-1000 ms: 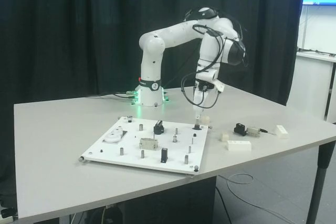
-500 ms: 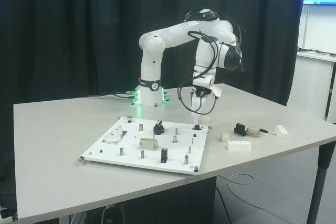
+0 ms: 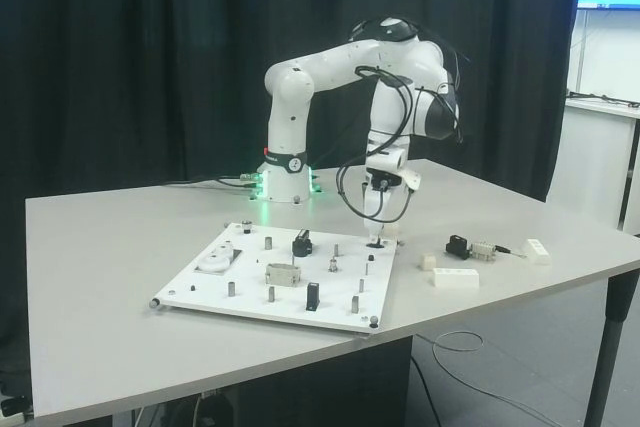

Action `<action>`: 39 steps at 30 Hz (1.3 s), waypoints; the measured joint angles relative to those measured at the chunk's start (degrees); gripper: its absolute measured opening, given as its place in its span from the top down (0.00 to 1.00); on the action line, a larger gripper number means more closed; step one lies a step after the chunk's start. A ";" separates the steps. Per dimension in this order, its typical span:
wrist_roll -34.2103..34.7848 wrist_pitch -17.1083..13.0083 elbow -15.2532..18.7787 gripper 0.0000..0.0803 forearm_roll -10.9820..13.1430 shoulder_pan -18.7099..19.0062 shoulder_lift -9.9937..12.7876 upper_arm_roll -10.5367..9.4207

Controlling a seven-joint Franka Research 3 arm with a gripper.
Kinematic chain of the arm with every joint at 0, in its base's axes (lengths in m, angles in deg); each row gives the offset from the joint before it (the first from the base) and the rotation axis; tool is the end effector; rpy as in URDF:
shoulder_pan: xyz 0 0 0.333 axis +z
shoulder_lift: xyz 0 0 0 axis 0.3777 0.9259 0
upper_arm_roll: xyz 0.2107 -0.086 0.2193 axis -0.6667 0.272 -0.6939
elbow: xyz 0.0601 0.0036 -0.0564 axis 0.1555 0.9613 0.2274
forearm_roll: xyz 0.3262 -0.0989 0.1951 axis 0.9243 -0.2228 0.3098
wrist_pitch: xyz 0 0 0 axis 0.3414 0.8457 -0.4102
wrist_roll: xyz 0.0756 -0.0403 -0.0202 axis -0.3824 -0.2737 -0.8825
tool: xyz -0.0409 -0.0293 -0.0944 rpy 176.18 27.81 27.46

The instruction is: Remove Ethernet.

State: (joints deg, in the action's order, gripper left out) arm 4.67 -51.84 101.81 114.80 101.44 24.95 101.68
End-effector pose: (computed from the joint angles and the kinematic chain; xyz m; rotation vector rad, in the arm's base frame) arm 0.5088 -0.0018 0.2246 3.0941 0.0866 -0.0569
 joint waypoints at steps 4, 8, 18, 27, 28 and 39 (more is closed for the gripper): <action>0.00 -0.55 0.17 0.00 0.76 -0.07 0.00 -0.33; 0.00 -0.98 0.21 0.00 1.09 -0.18 0.00 -0.62; 0.00 -1.37 0.22 0.00 1.64 -0.60 0.01 -1.16; 0.00 -1.37 0.22 0.21 1.73 -0.94 0.02 -1.18; 0.00 -1.36 0.22 0.21 1.79 -0.95 0.02 -1.18; -0.14 0.57 0.23 0.59 2.01 -0.75 0.02 -1.22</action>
State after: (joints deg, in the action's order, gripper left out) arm 4.53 -51.28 102.04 116.81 100.69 24.97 100.46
